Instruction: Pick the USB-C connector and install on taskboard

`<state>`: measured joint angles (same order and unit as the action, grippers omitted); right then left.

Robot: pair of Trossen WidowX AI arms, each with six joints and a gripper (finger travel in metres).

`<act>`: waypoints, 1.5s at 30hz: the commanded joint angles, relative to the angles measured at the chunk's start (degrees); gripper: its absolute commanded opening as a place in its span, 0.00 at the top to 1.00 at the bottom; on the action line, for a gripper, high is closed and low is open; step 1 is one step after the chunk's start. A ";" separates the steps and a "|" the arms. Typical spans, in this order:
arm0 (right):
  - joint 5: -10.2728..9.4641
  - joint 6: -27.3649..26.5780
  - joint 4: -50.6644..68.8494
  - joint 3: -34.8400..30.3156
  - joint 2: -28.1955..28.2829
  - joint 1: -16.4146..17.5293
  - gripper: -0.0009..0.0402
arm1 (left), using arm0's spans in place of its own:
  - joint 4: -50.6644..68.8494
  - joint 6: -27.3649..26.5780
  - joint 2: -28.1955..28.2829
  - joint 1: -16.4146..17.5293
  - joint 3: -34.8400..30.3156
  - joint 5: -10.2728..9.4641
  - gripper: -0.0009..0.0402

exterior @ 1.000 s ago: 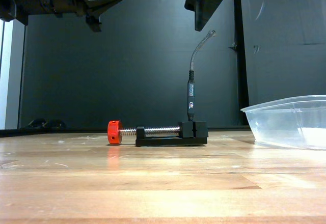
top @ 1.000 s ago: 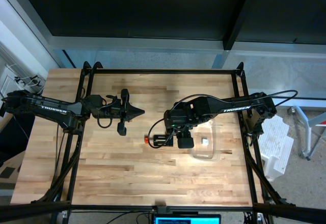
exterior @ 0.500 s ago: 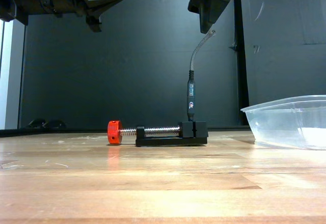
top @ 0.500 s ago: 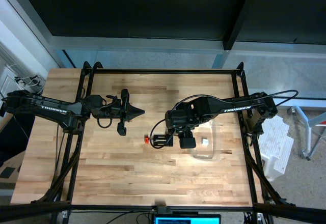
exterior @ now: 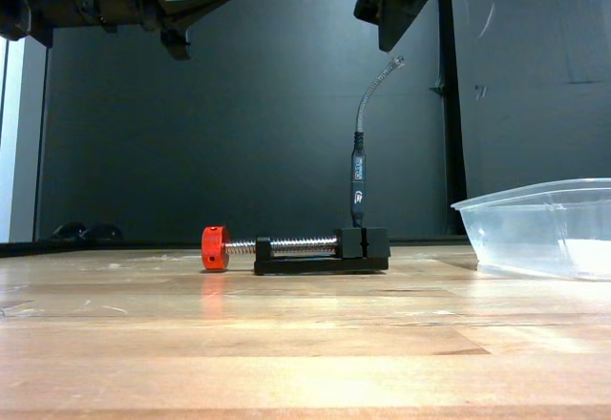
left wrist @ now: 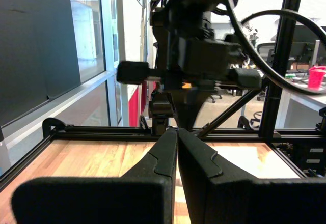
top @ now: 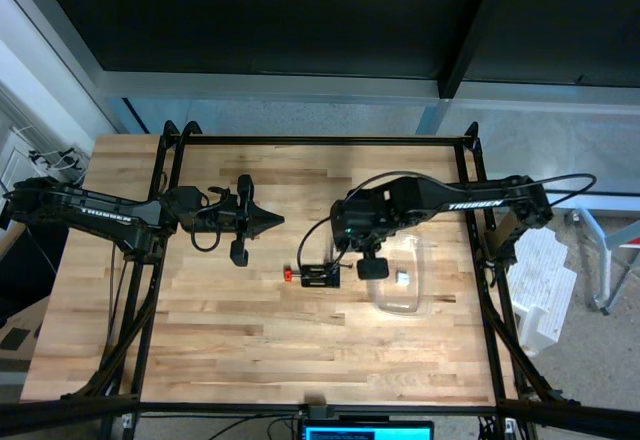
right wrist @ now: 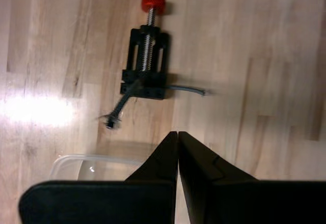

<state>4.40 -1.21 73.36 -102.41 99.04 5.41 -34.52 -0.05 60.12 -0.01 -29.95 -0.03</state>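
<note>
1. Worktop (top: 230, 350): bare wood, carries the taskboard and a tray.
2. Left tool (left wrist: 177, 131): parked high over the worktop's left half, well apart from the work. Fingers pressed together, holding nothing.
3. Right tool (right wrist: 178, 134): hangs high above the taskboard, a bit to its right in the low view. Fingers closed on nothing, not touching the plug or its wire.
4. Clear tray (exterior: 535, 197): right of the taskboard, only a small white-grey piece (top: 402, 277) inside; not part of the job.
5. Taskboard (exterior: 320, 253): flat on the worktop near centre, red knob (exterior: 215, 247) at its left end.
6. USB-C connector (exterior: 358, 179): stands upright in the block at the taskboard's right end, wire stub curving up above it, free of both tools. Judgement: pick and install look done. Cannot tell if fully seated. Probably only the arm's retreat is left.
</note>
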 commanded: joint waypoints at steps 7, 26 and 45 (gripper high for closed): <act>0.07 -1.05 -17.05 12.26 -11.04 -2.56 0.97 | 0.00 0.02 0.00 0.00 0.00 0.00 0.98; 0.09 1.66 -73.46 51.28 -36.96 -3.67 0.98 | -0.02 0.02 0.00 0.00 0.00 0.00 0.98; 0.35 3.96 -90.38 64.48 -42.05 -3.65 0.98 | 0.00 0.02 0.00 0.00 0.00 0.00 0.98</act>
<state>4.93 2.83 -17.17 -37.93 56.93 1.72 -34.52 -0.03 60.10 -0.01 -29.93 -0.05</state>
